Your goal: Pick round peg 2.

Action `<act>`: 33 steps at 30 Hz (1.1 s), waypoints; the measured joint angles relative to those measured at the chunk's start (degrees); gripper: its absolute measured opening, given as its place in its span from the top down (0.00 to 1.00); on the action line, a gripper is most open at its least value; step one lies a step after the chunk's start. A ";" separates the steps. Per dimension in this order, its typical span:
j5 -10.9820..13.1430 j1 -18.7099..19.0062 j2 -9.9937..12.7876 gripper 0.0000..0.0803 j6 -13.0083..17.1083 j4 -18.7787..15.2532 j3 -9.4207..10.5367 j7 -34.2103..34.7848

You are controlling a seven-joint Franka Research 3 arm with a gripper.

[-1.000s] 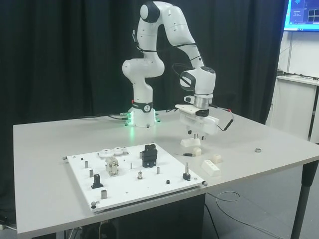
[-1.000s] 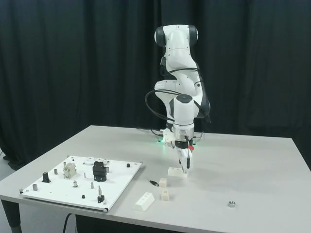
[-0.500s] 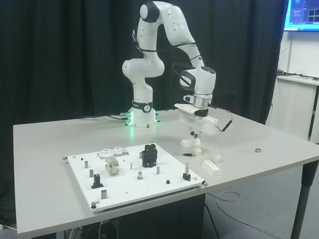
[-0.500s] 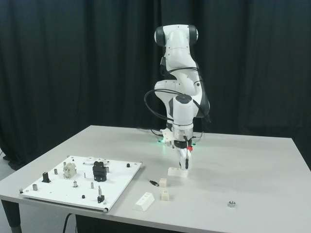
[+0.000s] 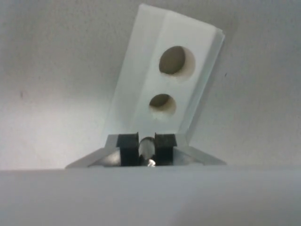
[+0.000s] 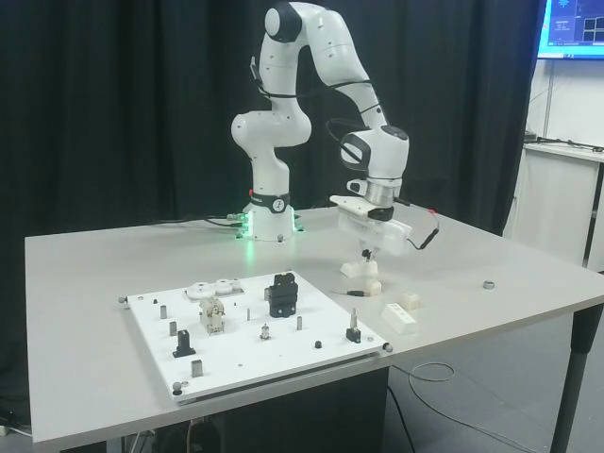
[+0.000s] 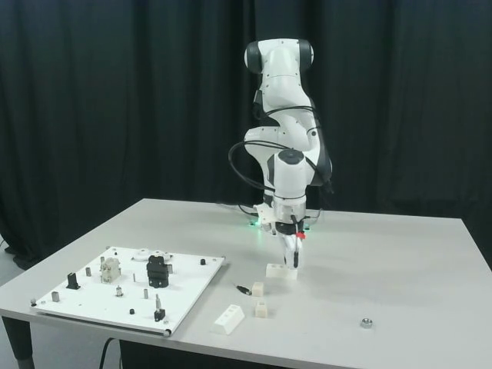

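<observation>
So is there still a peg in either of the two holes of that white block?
No, both holes in the white block show empty; the peg sits between the fingers.

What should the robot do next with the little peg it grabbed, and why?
Probably lift straight up a little more. In the wrist view the gripper is shut on the peg, and the white block sits just below with two empty holes. The room views show the gripper close above that block, so rising keeps the peg clear.

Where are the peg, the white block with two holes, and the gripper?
peg (image 5: pixel 146 147), wrist view, on its grey shaft between the fingertips.
white block (image 5: pixel 151 56), wrist view, on its top face beside the upper hole.
gripper (image 5: pixel 146 149), wrist view, midway between the two black fingertips.
</observation>
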 joint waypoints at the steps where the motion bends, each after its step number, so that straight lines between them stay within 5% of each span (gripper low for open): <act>1: 0.00 0.06 0.00 0.92 0.00 0.00 0.00 0.00; 12: -0.06 0.59 -1.19 0.92 -0.30 0.21 -0.04 -0.04; 33: -0.54 0.65 -6.90 0.92 -4.85 0.38 0.01 -0.07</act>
